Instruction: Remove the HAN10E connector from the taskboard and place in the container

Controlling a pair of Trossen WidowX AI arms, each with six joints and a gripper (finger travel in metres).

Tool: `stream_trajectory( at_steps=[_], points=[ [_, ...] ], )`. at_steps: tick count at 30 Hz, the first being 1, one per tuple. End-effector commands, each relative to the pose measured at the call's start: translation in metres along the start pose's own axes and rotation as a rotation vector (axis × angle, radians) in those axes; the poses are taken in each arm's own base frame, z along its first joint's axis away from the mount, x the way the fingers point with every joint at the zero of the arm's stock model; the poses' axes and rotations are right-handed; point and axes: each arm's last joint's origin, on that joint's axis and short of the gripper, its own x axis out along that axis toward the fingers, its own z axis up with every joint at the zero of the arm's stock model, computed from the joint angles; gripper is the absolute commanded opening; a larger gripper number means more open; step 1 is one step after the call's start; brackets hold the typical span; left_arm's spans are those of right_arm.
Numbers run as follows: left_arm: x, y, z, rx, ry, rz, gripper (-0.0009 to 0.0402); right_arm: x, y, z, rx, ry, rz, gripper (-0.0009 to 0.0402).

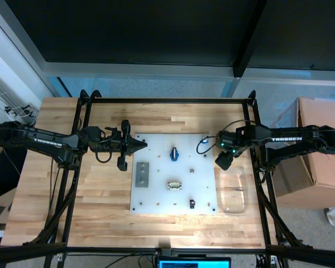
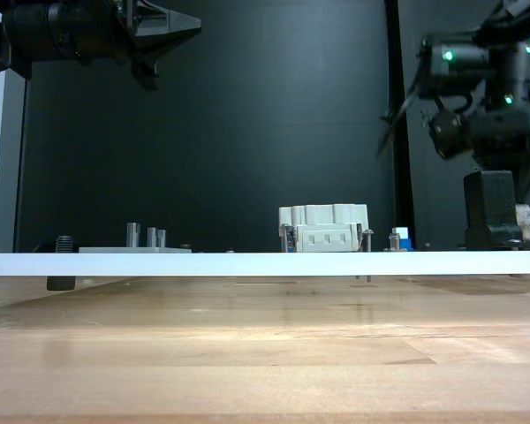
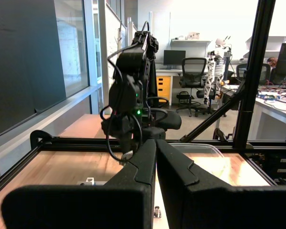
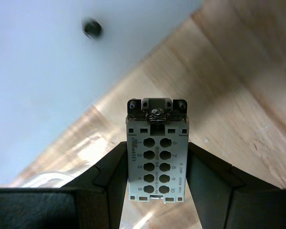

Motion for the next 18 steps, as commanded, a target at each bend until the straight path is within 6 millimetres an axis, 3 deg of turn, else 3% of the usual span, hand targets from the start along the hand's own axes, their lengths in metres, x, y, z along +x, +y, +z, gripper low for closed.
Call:
stream_trajectory(
  at_steps=[1, 10, 18],
  points=[
    [0.0, 0.0, 0.0, 0.0, 0.0, 0.0, 0.0, -0.014, 0.004, 0.005, 0.016, -0.014, 0.015, 0.0027],
    [0.0, 0.0, 0.0, 0.0, 0.0, 0.0, 0.0, -0.034, 0.026, -0.001, 0.036, -0.02, 0.062, 0.0053],
    [0.0, 0.0, 0.0, 0.0, 0.0, 0.0, 0.0, -0.038, 0.052, -0.026, 0.034, 0.007, 0.097, 0.0055]
  ],
)
